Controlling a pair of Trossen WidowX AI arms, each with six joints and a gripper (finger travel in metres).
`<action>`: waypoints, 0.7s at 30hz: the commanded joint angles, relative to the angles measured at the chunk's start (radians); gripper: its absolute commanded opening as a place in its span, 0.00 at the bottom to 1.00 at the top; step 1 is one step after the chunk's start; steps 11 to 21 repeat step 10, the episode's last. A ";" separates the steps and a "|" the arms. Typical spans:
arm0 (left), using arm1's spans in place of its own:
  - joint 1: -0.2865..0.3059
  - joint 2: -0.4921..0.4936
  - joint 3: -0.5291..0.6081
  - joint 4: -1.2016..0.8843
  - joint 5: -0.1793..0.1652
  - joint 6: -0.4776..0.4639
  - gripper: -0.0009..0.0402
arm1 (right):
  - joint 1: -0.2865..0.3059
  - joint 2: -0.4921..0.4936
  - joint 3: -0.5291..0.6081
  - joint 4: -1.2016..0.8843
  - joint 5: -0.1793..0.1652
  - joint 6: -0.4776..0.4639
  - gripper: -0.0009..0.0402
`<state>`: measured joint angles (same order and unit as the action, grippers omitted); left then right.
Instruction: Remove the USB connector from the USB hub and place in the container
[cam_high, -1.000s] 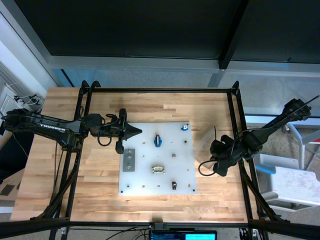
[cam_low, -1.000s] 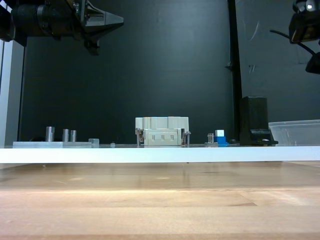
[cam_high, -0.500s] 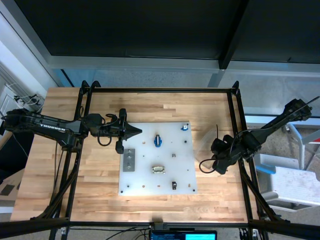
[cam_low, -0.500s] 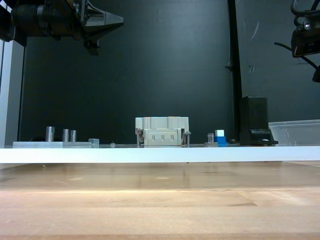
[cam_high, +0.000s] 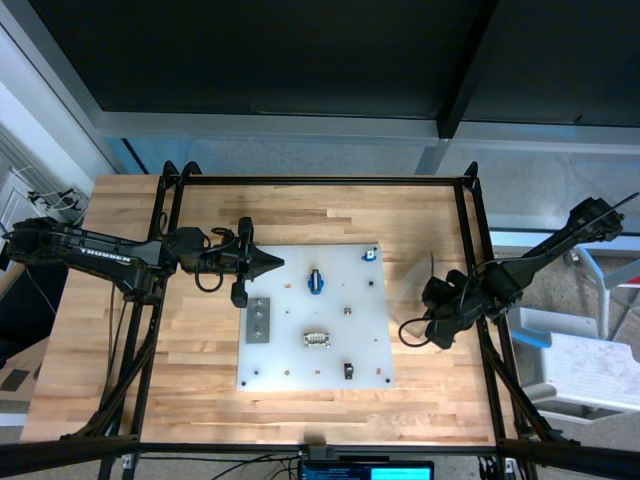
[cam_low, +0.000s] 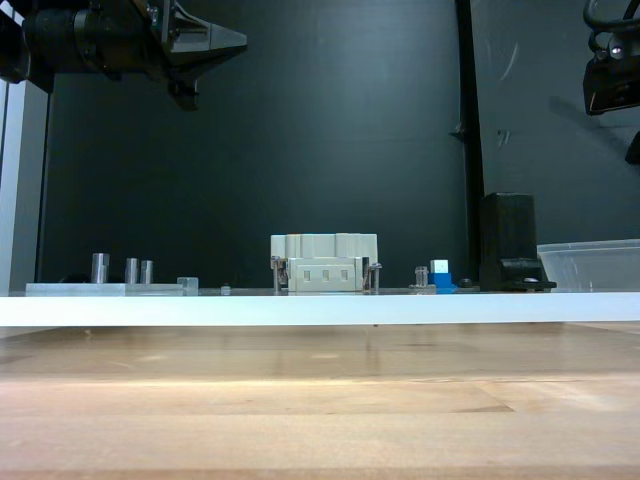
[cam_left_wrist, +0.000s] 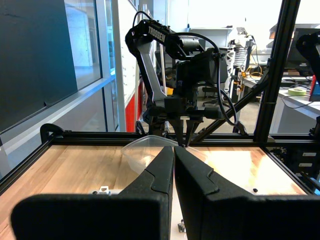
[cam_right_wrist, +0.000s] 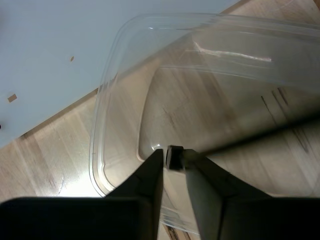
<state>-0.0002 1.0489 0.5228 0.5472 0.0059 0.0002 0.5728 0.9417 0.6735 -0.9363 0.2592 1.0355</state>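
Observation:
My right gripper (cam_right_wrist: 172, 152) is shut on the USB connector (cam_right_wrist: 175, 151), a small black plug whose thin cable (cam_right_wrist: 250, 134) trails off to one side. It hangs above the container (cam_right_wrist: 117, 105), a clear shallow dish on the wood right of the board. From above, the right gripper (cam_high: 436, 303) sits over the container (cam_high: 412, 272). The USB hub (cam_high: 348, 370) is a tiny black block near the board's front edge, tall and dark in the low view (cam_low: 508, 240). My left gripper (cam_left_wrist: 174, 150) is shut and empty, held high over the board's left edge (cam_high: 268, 263).
The white board (cam_high: 290, 360) carries a grey metal block (cam_high: 259, 320), a beige rectangular connector (cam_high: 317, 341) and a blue piece (cam_high: 315, 281). A black frame (cam_high: 320, 181) rings the table. The container's wall (cam_low: 590, 265) shows at the low view's right.
My right gripper has drifted slightly away from the near edge and risen a little, still holding the connector over the container. The left arm has not moved.

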 joint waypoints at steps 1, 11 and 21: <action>0.000 0.000 0.000 0.000 0.000 0.000 0.02 | 0.000 0.001 0.001 0.000 0.000 0.000 0.30; 0.000 0.000 0.000 0.000 0.000 0.000 0.02 | 0.000 0.001 0.001 0.000 0.001 0.005 0.43; 0.000 0.000 0.000 0.000 0.000 0.000 0.02 | 0.000 0.001 0.001 0.000 0.001 0.005 0.43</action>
